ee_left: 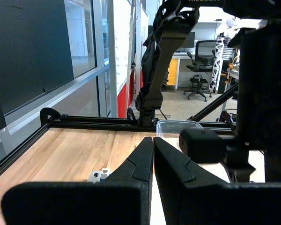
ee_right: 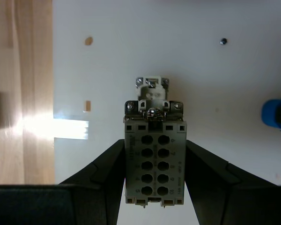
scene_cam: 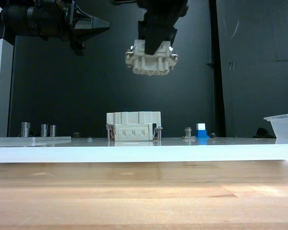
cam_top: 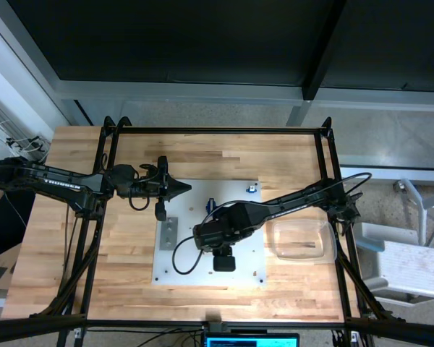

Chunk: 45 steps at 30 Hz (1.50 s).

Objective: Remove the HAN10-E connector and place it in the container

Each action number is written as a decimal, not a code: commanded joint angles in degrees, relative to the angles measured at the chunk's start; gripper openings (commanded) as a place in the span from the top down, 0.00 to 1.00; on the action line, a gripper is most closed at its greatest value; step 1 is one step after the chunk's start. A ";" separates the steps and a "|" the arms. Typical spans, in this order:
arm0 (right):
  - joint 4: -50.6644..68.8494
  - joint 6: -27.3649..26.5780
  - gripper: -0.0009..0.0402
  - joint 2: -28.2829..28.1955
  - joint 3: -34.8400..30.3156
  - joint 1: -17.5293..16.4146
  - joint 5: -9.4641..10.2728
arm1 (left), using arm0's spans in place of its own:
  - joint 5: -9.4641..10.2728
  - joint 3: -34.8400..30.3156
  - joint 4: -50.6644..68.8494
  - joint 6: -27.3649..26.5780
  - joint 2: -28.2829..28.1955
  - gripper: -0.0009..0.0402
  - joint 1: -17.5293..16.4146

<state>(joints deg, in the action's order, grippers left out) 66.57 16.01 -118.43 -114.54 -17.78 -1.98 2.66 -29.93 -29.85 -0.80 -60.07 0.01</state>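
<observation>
White board point(cam_top: 247, 254) on wooden table point(cam_top: 130, 253), bearing grey plate point(cam_top: 169, 233), blue piece point(scene_cam: 201, 133).

White board point(cam_top: 249, 249) mid-table, left gripper point(cam_top: 181, 188) above its far-left edge, right gripper point(cam_top: 218, 244) over its centre, clear tub point(cam_top: 301, 253) just beside its right edge, grey plate point(cam_top: 168, 235) on its left part

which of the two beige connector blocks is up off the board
The HAN10-E connector, clamped in the right gripper in mid-air; the other block sits on the white board. The left gripper hovers shut, apart to the left.
</observation>
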 commanded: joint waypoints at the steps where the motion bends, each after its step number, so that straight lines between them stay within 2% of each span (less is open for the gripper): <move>1: -0.04 0.07 0.93 2.84 3.06 -0.57 0.02 | -0.02 -0.02 -0.02 0.00 -0.02 0.98 -0.02; 5: -0.61 0.50 0.93 6.88 8.70 -1.40 0.00 | -0.02 -0.02 -0.02 0.00 -0.02 0.98 -0.02; 19: -4.98 7.69 0.93 20.87 28.85 -4.00 -0.24 | -0.02 -0.02 -0.02 0.00 -0.02 0.98 -0.02; 23: -5.68 10.51 0.93 24.83 34.58 -4.92 -1.81 | -0.02 -0.02 -0.02 0.00 -0.02 0.98 0.00; 27: -6.25 13.60 0.93 28.63 39.74 -5.79 -1.97 | -0.02 -0.02 -0.02 0.00 -0.02 0.98 0.00; 40: -7.61 22.75 0.93 37.59 51.89 -9.07 -2.14 | -0.02 -0.02 -0.02 0.00 -0.02 0.98 -0.02; 45: -7.80 26.18 0.93 40.26 55.52 -10.56 -3.04 | -0.02 -0.02 -0.02 0.00 -0.02 0.98 0.00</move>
<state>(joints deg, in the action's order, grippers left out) 58.78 41.43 -78.67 -59.72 -28.03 -4.99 2.66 -29.93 -29.85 -0.82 -60.07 0.01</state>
